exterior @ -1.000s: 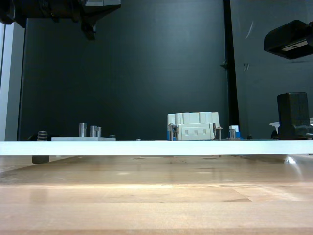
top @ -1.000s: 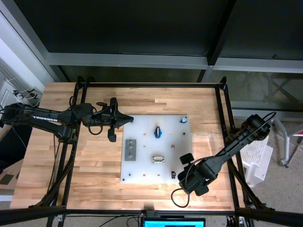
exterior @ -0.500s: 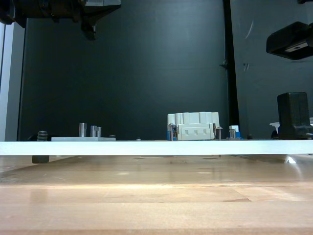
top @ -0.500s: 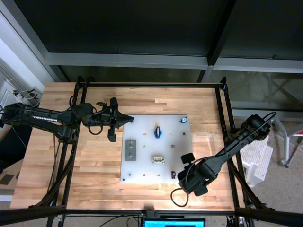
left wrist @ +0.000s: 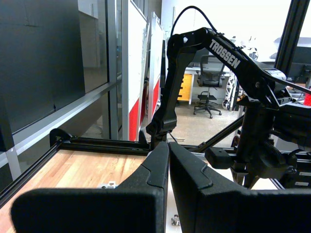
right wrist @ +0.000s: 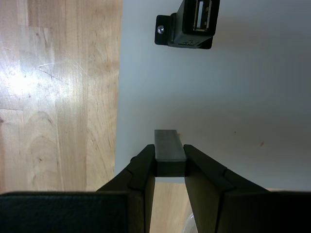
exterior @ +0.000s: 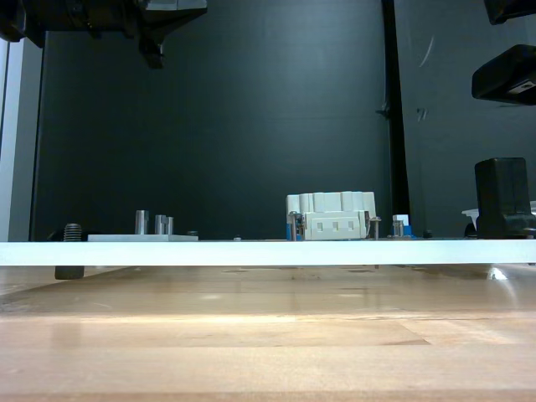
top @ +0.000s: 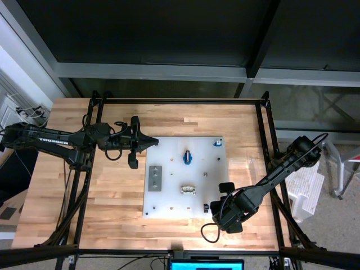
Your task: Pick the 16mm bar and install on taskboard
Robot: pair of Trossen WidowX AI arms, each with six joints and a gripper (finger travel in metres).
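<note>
The 16mm bar [right wrist: 169, 144] is a short grey piece held between the fingers of my right gripper [right wrist: 169, 154], which is shut on it. It hangs above the white taskboard [right wrist: 233, 97], close to the board's edge and clear of any seat. In the high view my right gripper [top: 221, 212] is over the board's near right corner, and the bar itself is hidden under the arm. My left gripper [top: 151, 143] hovers at the taskboard's [top: 169, 194] far left corner, its fingers [left wrist: 150, 170] shut together on nothing.
A black connector [right wrist: 188, 24] is mounted just ahead of the held bar. A grey block [top: 154, 178] with upright pegs [exterior: 142, 223] sits on the board's left side. A white connector [exterior: 331, 216] and a blue part [top: 187, 157] stand mid-board. Black frame rails border the table.
My right gripper has shifted slightly toward the table's near edge, with the bar still in it. The left arm has not moved.
</note>
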